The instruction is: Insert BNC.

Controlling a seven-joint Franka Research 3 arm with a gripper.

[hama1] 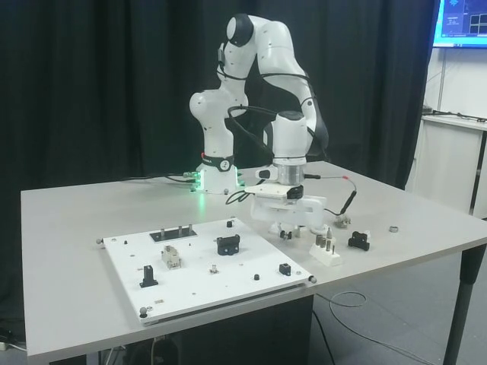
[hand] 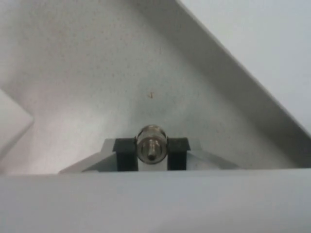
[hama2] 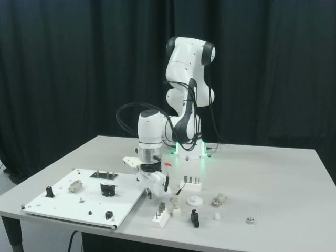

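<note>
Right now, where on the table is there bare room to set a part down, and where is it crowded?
Bare stretches of the grey table: beyond the arm's base toward the far right corner, and the strip behind the white board in the first room view. Crowded: the patch beside the gripper, where small fixtures and loose parts cluster near the front edge.

Place: I read this as a robotics lab.
Backdrop: black curtains around my rig.
Bench: grey table with a white assembly board.
Extras: a wall screen, loose cables.
</note>
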